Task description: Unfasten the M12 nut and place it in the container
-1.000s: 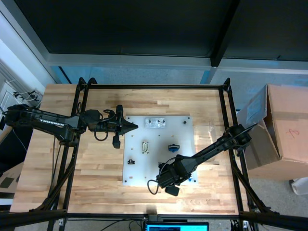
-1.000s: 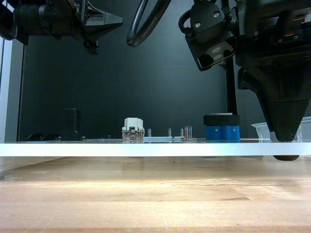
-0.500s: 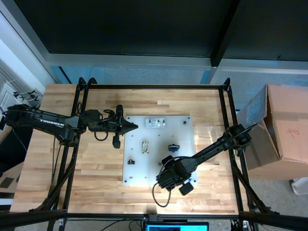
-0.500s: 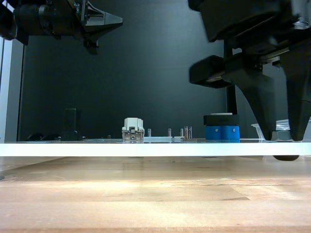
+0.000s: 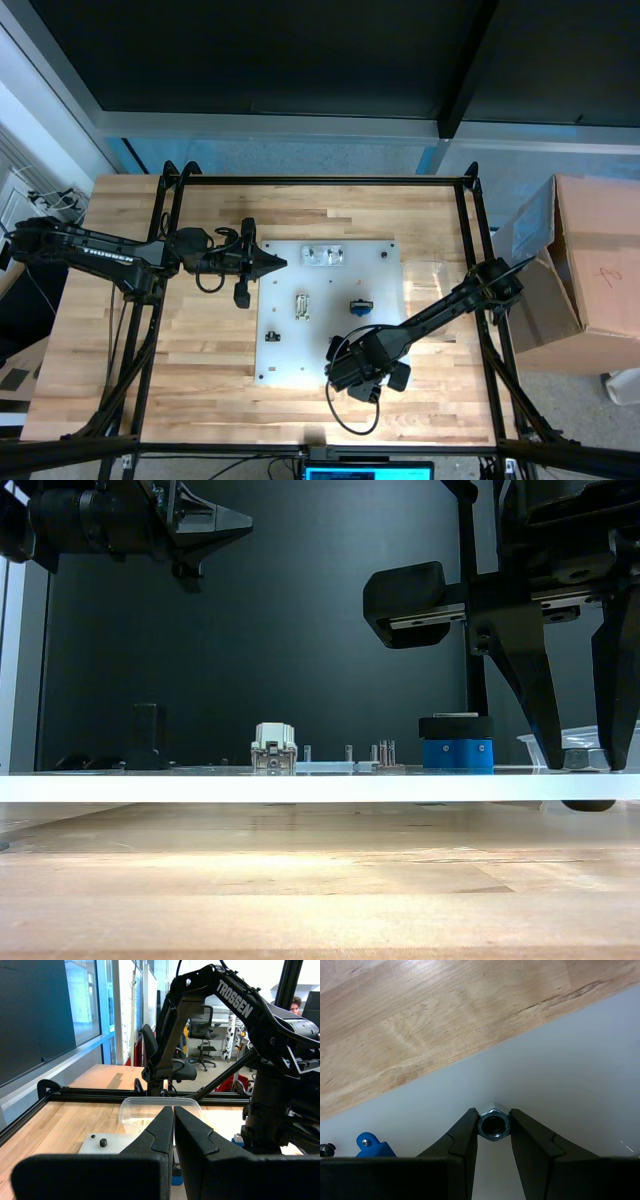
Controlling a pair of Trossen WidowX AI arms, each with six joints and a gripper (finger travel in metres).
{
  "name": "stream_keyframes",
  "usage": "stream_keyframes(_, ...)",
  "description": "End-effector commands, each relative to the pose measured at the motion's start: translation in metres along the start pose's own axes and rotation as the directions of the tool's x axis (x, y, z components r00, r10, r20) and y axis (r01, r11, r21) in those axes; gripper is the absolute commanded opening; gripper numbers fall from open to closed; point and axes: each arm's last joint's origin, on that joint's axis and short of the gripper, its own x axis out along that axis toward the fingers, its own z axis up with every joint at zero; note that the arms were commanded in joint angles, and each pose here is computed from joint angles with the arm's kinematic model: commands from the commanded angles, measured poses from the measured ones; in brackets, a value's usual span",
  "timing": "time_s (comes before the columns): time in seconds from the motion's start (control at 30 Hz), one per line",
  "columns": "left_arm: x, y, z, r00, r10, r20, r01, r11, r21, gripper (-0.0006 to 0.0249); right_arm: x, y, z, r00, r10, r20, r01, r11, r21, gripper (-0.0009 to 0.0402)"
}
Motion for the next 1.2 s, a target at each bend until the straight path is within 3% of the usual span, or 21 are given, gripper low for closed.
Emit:
stream_keyframes(0.03, 0.0, 0.0, 0.0, 1.0, 0.0, 0.0, 0.0, 1.0, 0.0, 0.0, 0.001, 0.0, 0.0, 1.0, 0.0, -0.003, 0.0, 1.0, 0.002, 0.005)
stream_keyframes(0.43, 0.0, 0.0, 0.0, 1.0, 0.0, 0.0, 0.0, 1.0, 0.0, 0.0, -0.011, 0.002, -0.003, 1.0, -0.016, -0.006, 0.016, 0.999, 0.042, 0.0158)
stream_keyframes(0.63, 0.0, 0.0, 0.0, 1.0, 0.0, 0.0, 0.0, 1.0, 0.0, 0.0, -0.026, 0.005, -0.007, 0.999, -0.038, 0.003, 0.036, 0.962, 0.27, 0.0171)
stream_keyframes(0.73, 0.0, 0.0, 0.0, 1.0, 0.0, 0.0, 0.0, 1.0, 0.0, 0.0, -0.033, 0.006, -0.008, 0.998, -0.051, 0.019, 0.035, 0.866, 0.499, 0.0151)
stream_keyframes(0.87, 0.0, 0.0, 0.0, 1.0, 0.0, 0.0, 0.0, 1.0, 0.0, 0.0, -0.042, 0.009, -0.01, 0.997, -0.058, 0.042, 0.006, 0.653, 0.757, 0.0097)
stream_keyframes(1.03, 0.0, 0.0, 0.0, 1.0, 0.0, 0.0, 0.0, 1.0, 0.0, 0.0, -0.041, 0.019, -0.006, 0.996, -0.016, 0.085, -0.064, 0.534, 0.843, -0.0005)
stream_keyframes(1.2, 0.0, 0.0, 0.0, 1.0, 0.0, 0.0, 0.0, 1.0, 0.0, 0.0, -0.038, 0.024, -0.001, 0.993, 0.014, 0.121, -0.116, 0.424, 0.898, 0.0002)
